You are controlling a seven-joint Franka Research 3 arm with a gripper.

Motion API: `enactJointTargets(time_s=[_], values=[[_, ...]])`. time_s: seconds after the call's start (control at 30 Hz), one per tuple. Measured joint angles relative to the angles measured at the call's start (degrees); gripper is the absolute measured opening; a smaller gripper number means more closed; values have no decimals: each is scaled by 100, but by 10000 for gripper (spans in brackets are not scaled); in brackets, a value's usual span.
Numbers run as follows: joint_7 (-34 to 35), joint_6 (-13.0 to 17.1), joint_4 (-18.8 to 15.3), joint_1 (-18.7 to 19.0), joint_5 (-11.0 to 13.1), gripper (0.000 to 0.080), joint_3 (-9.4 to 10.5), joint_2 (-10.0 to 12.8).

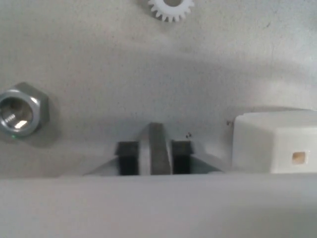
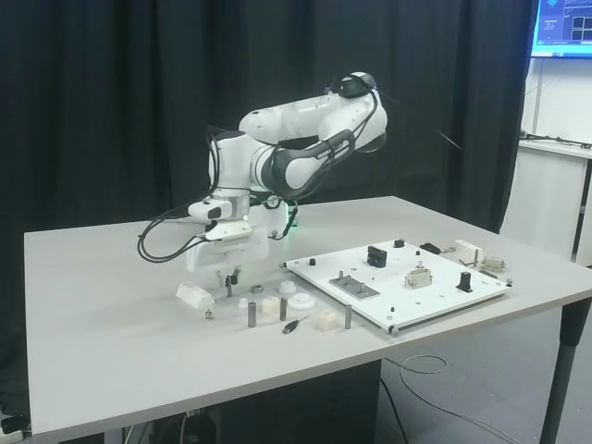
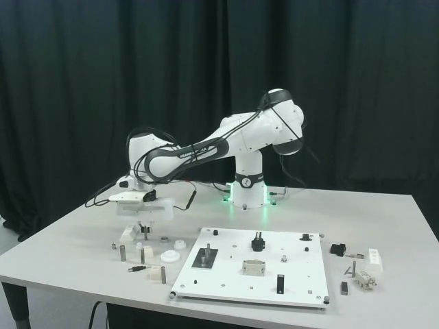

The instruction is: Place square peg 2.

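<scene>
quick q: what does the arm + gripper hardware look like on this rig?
White arm of rounded segments with black joint bands and dark lettering on the forearm. Its base glows green. A black cable loops along to the wrist. The gripper has a white body and two black fingers.

You get no readable text in any view. The arm (image 3: 199, 147) carries dark lettering along its forearm, too small to make out. The screen (image 2: 561, 28) shows lines you cannot read either.
</scene>
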Motion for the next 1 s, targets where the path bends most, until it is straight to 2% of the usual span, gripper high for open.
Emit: enactJointTargets(time_s=[0.17, 0.2, 0.37, 0.4, 0.6, 0.63, 0.7, 1.0], values=[[0, -60, 17, -2, -32, 65, -44, 0], [0, -93, 23, -1, -47, 361, -66, 0], [0, -282, 51, 13, -147, 361, -227, 0], [1, -330, 56, 19, -177, 673, -269, 0], [6, -580, 79, 53, -376, 673, -515, -1], [7, -613, 82, 57, -401, 773, -551, -1], [8, -678, 86, 67, -450, 795, -618, -1], [12, -806, 91, 102, -566, 799, -789, -2]])
